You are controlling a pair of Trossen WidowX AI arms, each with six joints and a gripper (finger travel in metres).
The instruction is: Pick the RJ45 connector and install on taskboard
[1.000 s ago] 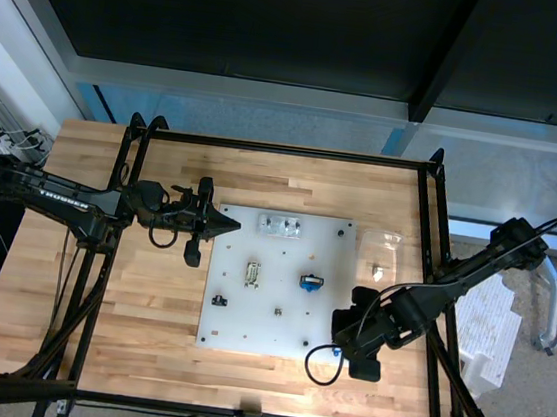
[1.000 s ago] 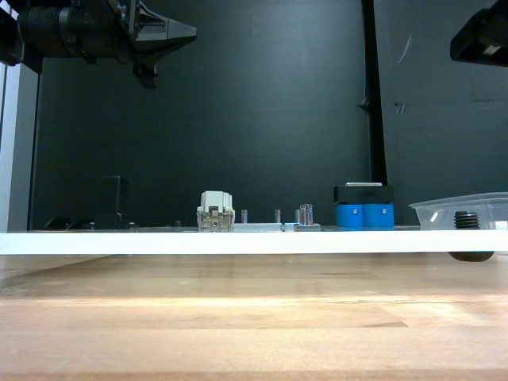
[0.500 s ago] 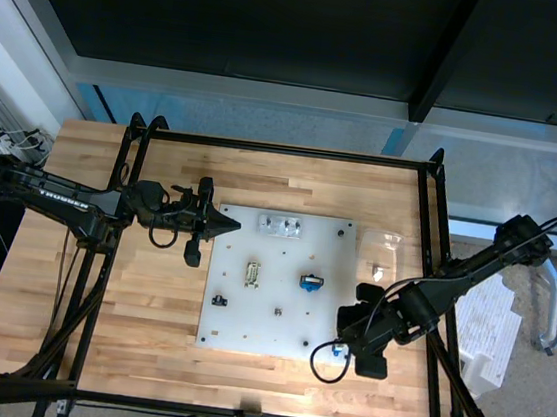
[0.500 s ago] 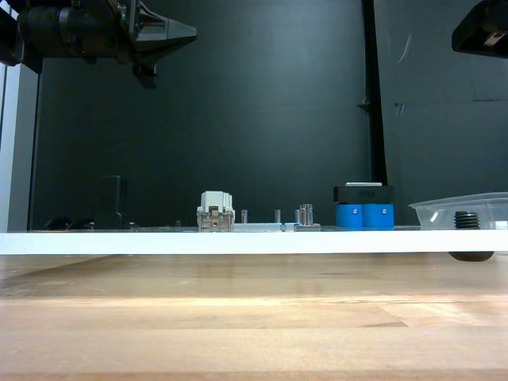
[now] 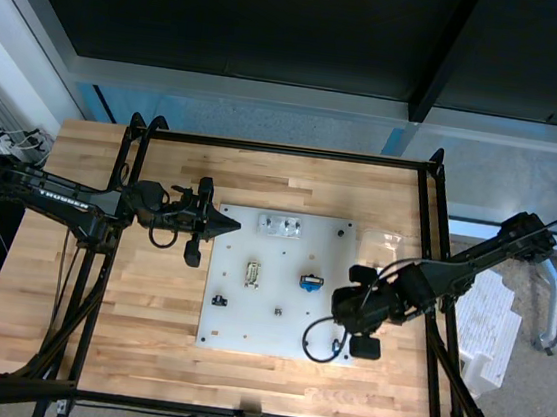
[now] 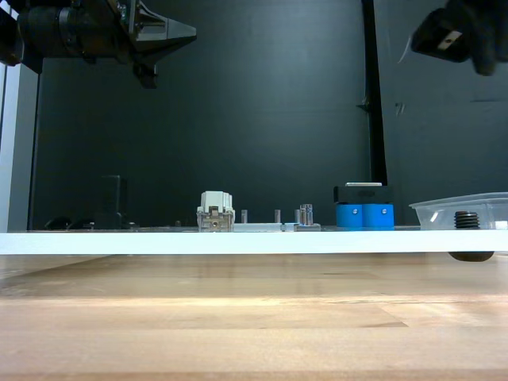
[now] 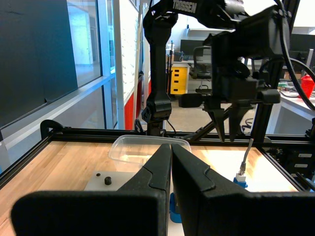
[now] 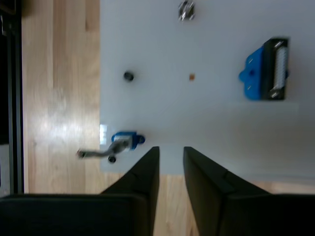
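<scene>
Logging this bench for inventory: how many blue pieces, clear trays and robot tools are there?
Blue pieces: 2 (RJ45 connector, larger blue fitting, both on the taskboard)
Clear trays: 1 (clear tray beside the board)
Tools: 2 (left tool raised near the board's left edge, right tool over its right side)
Total: 5

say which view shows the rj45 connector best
Right wrist: RJ45 connector sits clear at the taskboard edge, beside the open right gripper. Left wrist shows it small beyond the shut left gripper; unseen in high, low.
</scene>
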